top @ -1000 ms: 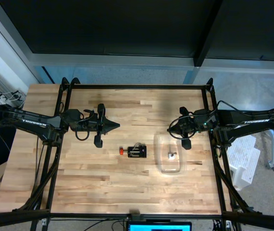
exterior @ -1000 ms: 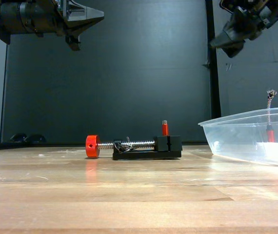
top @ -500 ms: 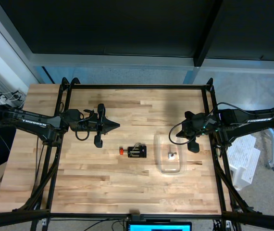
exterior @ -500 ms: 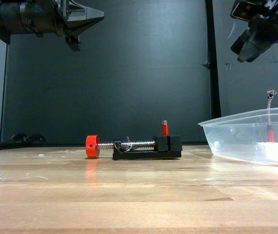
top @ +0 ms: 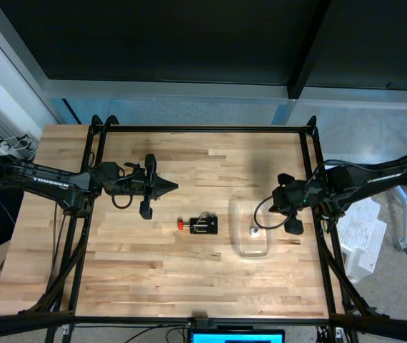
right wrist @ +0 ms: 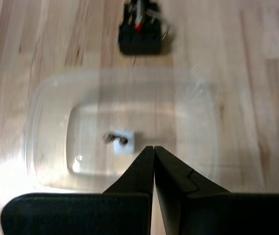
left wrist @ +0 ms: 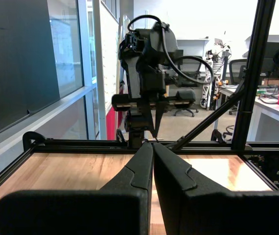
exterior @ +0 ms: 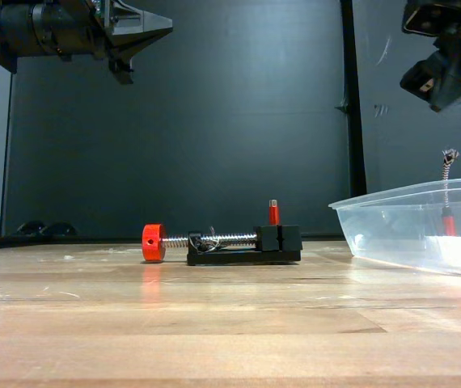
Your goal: Pick the RCA connector and install on taskboard
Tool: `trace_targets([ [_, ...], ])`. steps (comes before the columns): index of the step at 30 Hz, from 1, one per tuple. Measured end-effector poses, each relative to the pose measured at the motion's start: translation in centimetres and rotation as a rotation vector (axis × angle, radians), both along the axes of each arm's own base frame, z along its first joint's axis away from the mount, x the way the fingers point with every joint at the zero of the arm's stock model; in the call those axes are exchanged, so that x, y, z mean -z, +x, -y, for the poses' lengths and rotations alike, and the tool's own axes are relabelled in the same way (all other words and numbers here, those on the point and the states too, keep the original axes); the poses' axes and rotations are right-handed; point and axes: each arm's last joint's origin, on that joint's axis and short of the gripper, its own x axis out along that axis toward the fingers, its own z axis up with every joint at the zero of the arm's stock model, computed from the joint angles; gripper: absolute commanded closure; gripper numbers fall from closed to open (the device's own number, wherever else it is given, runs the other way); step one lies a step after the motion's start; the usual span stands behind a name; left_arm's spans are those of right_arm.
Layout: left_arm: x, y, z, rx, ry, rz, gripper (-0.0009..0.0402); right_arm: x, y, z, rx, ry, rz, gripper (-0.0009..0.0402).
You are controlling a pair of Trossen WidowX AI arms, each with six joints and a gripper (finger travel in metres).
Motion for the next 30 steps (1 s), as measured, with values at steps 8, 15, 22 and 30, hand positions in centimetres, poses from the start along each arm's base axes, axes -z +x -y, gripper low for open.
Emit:
trace_targets([
  [8, 0.0, 0.0, 0.0, 0.000, 0.000, 0.000, 0.0393, 1.2, 0.9, -1.2, -0.038, -0.035, -0.082, 0.0393],
  [15, 0.0, 0.0, 0.0, 0.000, 0.000, 0.000, 0.0393, 1.5, 1.1, -1.5, -0.028, -0.033, -0.105, 0.0384],
  [22, 0.0, 0.0, 0.0, 0.000, 0.000, 0.001, 0.0393, 2.4, 1.4, -2.2, -0.018, -0.069, -0.171, 0.0325],
  [30, 0.0, 0.0, 0.0, 0.000, 0.000, 0.000, 0.0393, 3.0, 2.2, -3.0, 0.008, -0.065, -0.173, 0.0251],
])
